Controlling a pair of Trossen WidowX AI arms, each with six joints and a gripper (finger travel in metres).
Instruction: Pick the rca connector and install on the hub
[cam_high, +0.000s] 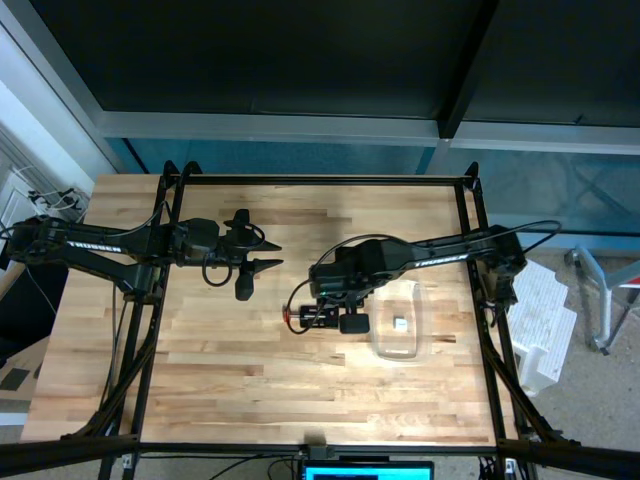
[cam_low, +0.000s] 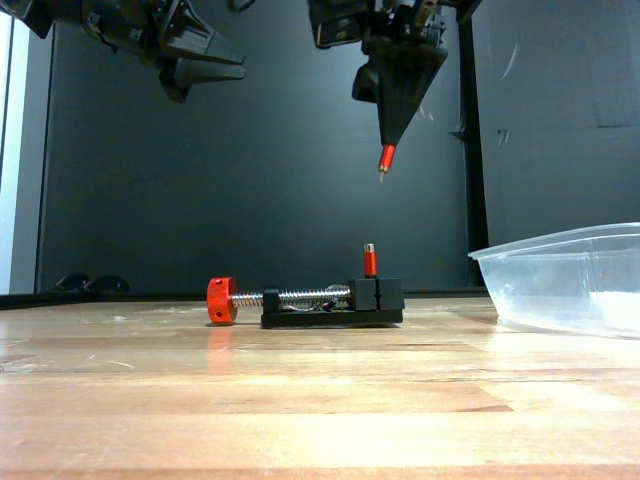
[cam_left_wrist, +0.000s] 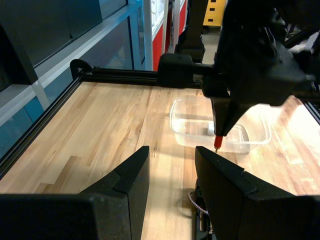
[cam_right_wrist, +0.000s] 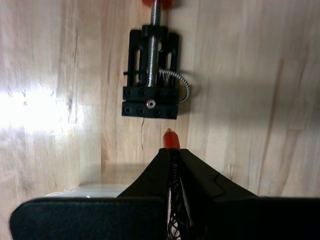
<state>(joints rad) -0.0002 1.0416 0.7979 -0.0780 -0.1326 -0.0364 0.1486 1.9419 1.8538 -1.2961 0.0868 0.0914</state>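
Hovering Plug, Waiting Socket

High view: left gripper, fingers spread and empty, hangs at ten o'clock from the small black red-knobbed block hub. Low view: right gripper pinches the red-sleeved, metal-tipped rca connector, one o'clock above the hub's socket. Descending misaligned could jam or tilt it.

A robotics lab: two black arms hold the left gripper and right gripper over a wooden table in a black metal frame, with glass panels behind.
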